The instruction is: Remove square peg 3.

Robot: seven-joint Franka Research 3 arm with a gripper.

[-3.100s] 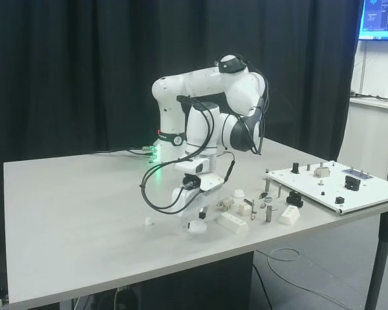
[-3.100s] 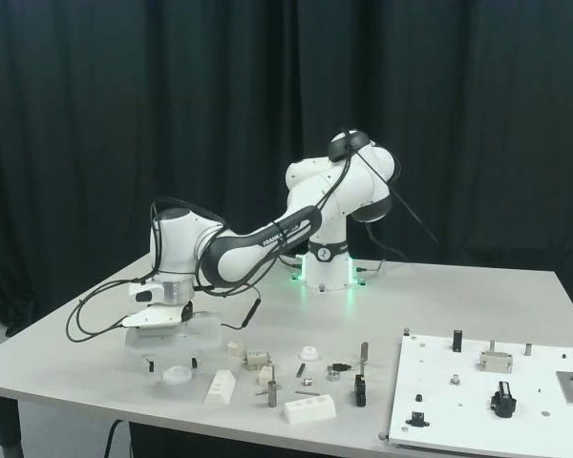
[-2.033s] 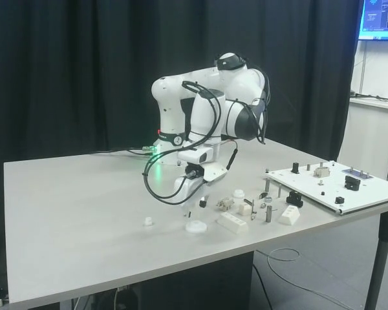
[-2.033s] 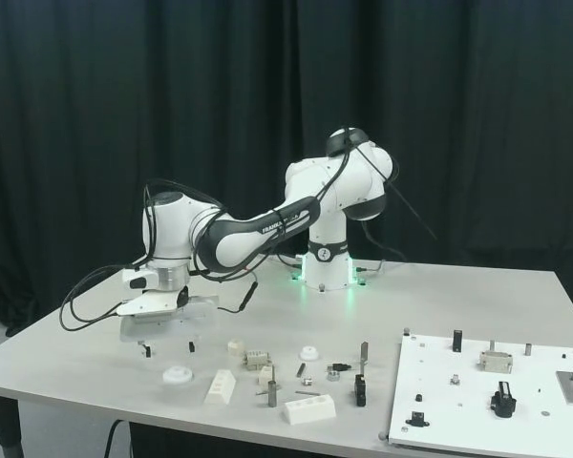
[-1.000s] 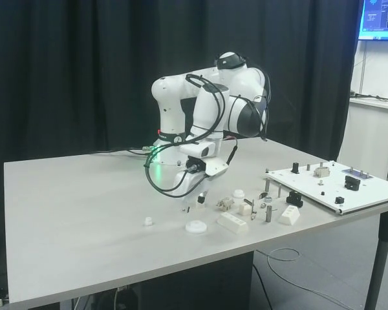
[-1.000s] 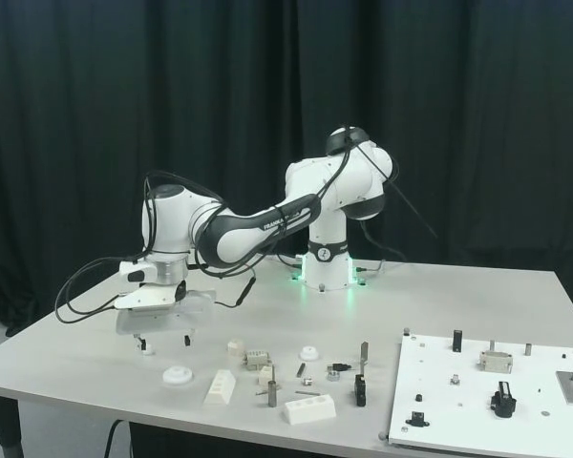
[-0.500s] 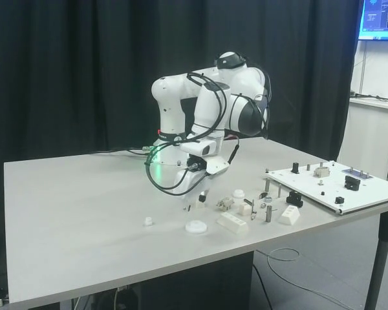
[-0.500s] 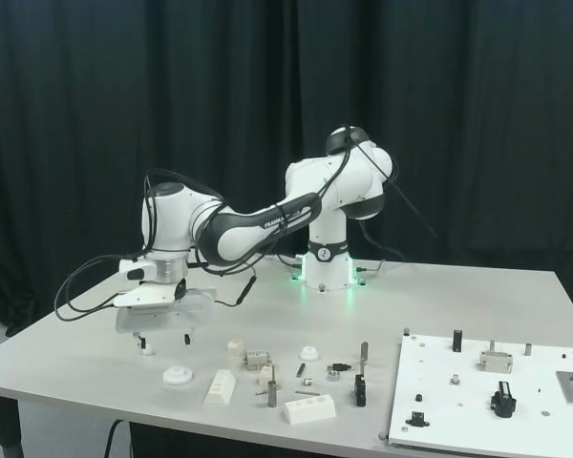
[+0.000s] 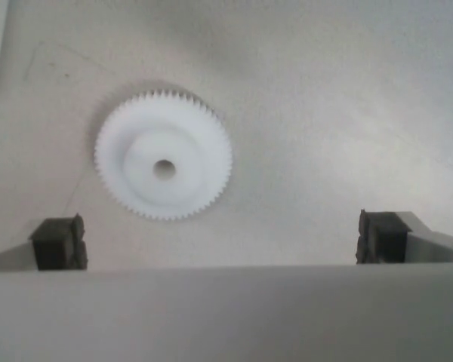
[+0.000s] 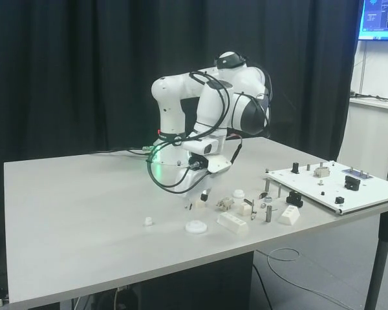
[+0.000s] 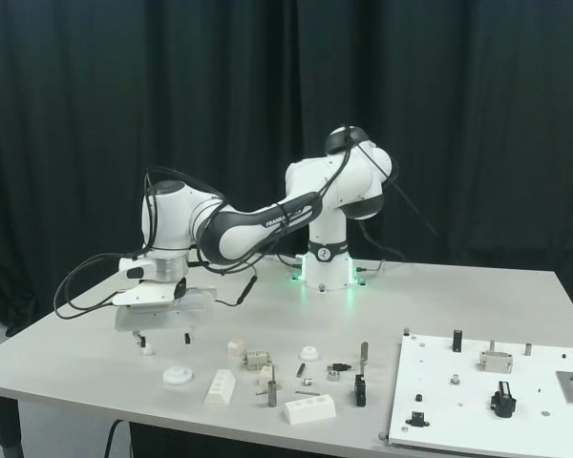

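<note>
While the fingers [image 9: 45, 243] hang wide apart and empty, a white gear [image 9: 163, 154] lies flat below.

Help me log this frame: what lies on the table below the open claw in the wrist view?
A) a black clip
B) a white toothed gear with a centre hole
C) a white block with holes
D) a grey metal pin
B: the wrist view shows a white gear, toothed all round with a centre hole, lying flat on the grey table beyond the open, empty claw.

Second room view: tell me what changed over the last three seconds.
The tool, open and empty, rose from just above the white gear and drew back from it. The gear, the loose parts and the white board stayed put on the table.
</note>
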